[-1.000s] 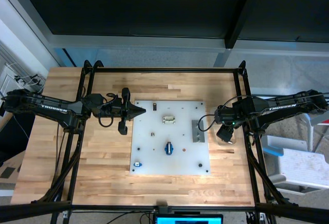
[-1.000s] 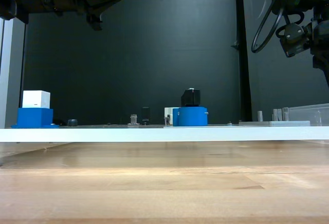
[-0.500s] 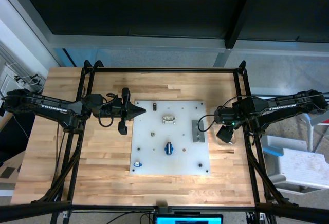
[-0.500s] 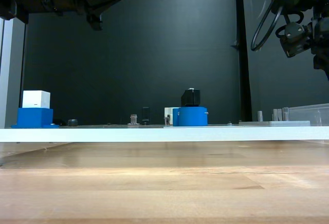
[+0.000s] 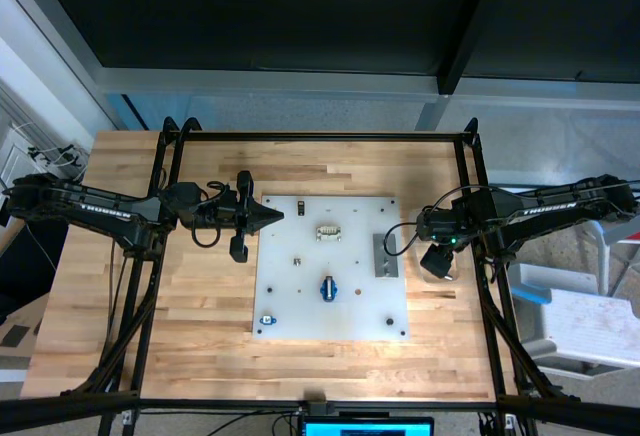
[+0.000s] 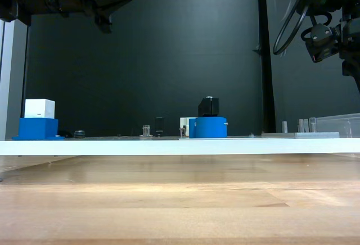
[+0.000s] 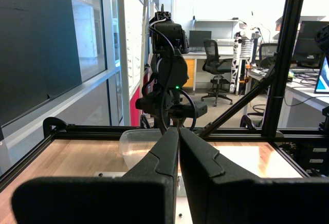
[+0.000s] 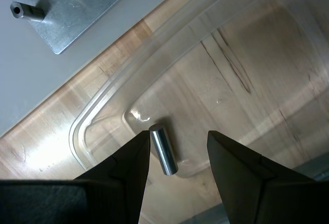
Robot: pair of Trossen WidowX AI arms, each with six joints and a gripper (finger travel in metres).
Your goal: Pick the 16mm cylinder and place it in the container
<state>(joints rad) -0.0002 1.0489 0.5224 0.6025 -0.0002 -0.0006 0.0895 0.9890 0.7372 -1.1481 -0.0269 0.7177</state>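
The cylinder point(image 8: 163, 149) lies on its side in the tub point(image 8: 101, 108), at 3 o'clock of the board point(image 5: 300, 296). The right hand point(image 8: 178, 137) hovers over it, spread wide and holding nothing. The left hand point(image 7: 178, 131), closed and empty, hangs at 9 o'clock. The cylinder looks hard, slick and apt to roll, so pinch it across the middle.

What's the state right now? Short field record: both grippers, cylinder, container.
left gripper: shut, holding nothing, raised high by the left edge of the white board
right gripper: open, hanging above the container
16mm cylinder: lying on its side on the container floor, not gripped
container: on the wooden table just right of the board, beside the grey plate
task status: cylinder looks placed
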